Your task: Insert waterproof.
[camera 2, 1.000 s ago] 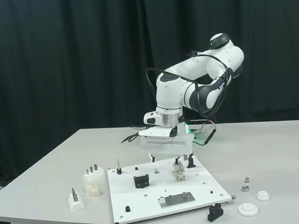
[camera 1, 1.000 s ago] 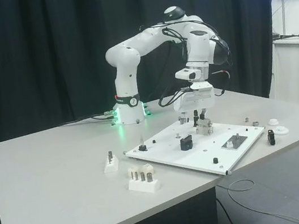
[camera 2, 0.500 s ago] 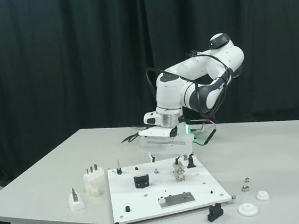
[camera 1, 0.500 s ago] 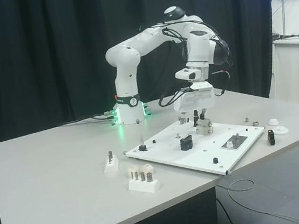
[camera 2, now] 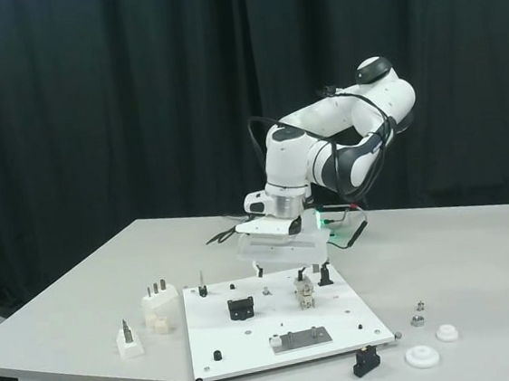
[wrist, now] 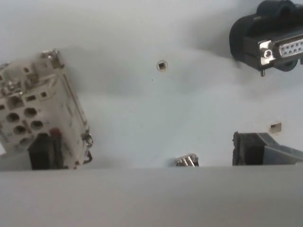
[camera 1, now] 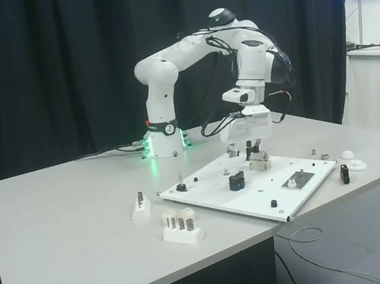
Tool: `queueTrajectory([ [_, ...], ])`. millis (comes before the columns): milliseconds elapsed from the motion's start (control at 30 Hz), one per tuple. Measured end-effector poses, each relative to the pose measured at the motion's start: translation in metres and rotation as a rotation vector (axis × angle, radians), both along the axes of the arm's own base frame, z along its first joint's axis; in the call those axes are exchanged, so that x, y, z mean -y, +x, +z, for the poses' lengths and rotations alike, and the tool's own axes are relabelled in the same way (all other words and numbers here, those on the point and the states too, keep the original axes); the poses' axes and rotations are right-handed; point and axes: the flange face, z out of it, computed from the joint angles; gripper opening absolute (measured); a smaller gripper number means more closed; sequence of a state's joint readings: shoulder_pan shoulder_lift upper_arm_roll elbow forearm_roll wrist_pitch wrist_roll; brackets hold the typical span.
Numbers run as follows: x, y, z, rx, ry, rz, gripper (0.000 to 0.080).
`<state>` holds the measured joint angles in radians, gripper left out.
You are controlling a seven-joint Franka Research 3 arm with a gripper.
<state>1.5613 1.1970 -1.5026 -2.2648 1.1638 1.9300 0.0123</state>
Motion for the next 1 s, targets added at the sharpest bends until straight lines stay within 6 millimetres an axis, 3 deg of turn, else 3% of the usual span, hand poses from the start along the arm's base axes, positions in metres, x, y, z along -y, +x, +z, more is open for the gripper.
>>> queueTrajectory([
  [1000,-0.013,0.005,0.0,-0.01,0.018,-0.014,0.08],
])
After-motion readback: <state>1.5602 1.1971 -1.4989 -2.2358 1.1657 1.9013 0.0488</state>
